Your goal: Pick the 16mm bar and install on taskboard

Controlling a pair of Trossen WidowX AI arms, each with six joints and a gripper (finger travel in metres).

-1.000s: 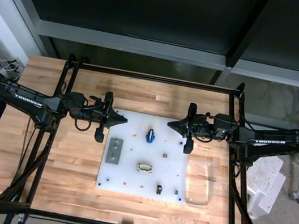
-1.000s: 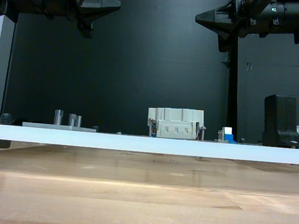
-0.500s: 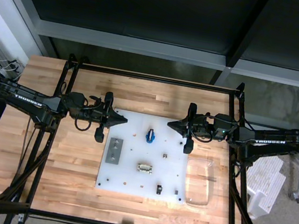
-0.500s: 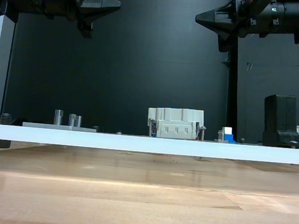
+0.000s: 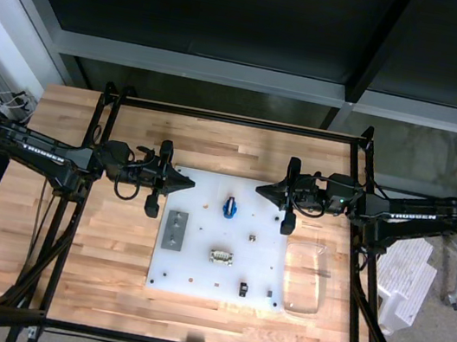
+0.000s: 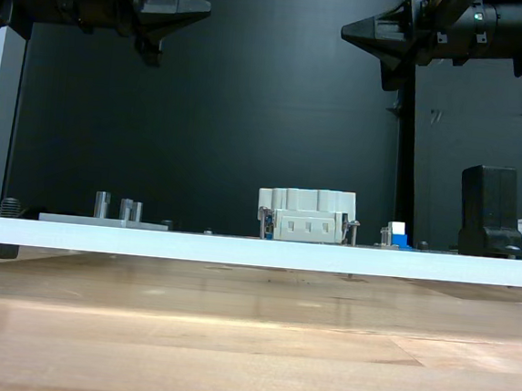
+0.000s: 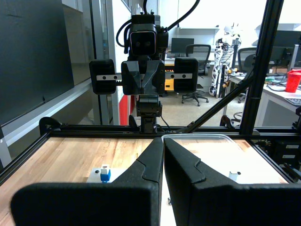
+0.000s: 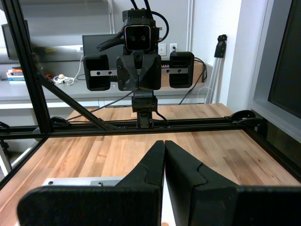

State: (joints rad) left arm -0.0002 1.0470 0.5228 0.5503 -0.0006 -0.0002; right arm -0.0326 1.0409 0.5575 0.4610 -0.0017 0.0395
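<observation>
Stillness over the bench (image 5: 97, 272): across the last second, neither arm moves and nothing on the board shifts. The left hand (image 5: 191, 184) hangs high above the left edge of the taskboard (image 5: 196, 258), its fingers pressed together and holding nothing. The right hand (image 5: 259, 188) mirrors it from the far side, above the board's right part, also closed narrow and empty. The two tips point at each other across the gap over the blue knob (image 5: 230, 207). From bench height both hands sit well clear of everything on the board, and the wrist cameras show each arm staring level at the other.

The 16mm bar cannot be picked out for certain. It is in neither hand, and the likeliest place is the clear tray (image 5: 285, 273) just beside the board's right edge, where the contents are too small to tell apart. The grey block (image 5: 175, 228) sits on the board's left side with short pegs standing on it.

With no change to report, the job looks unstarted: pick-up and insertion both lie ahead. If the bar is in the tray, the right arm is the nearer one, and it would need to open its fingers before descending.
</observation>
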